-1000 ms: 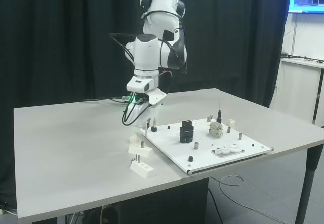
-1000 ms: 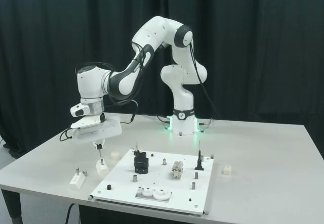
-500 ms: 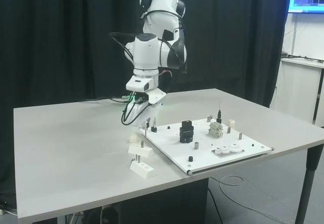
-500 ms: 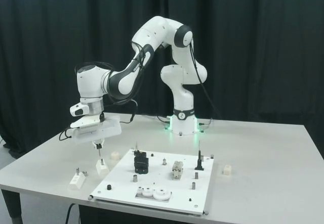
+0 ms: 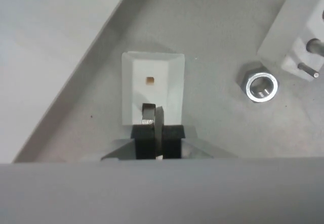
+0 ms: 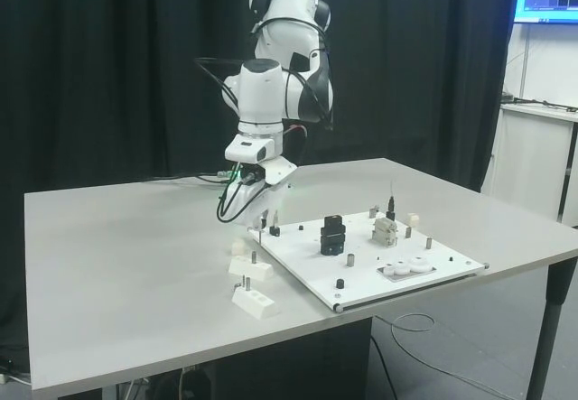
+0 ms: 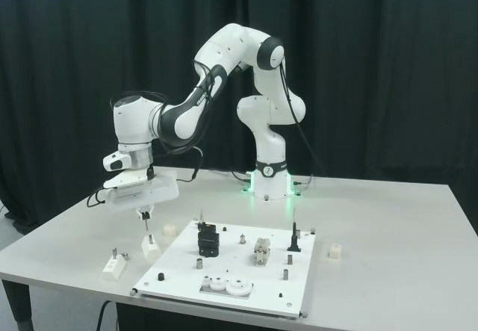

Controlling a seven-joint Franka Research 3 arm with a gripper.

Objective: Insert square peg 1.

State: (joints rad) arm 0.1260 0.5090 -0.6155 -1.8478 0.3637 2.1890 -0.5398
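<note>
We see a steel nut (image 5: 261,87) on the grey table (image 6: 126,237), near a white board (image 7: 246,271) carrying small parts.

Even bright light, soft shadows

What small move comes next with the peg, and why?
Probably keep lifting the square peg straight up. The gripper is shut on it just above the white holder block, whose square hole shows empty, so it likely needs more clearance before travelling to the white board.
</note>
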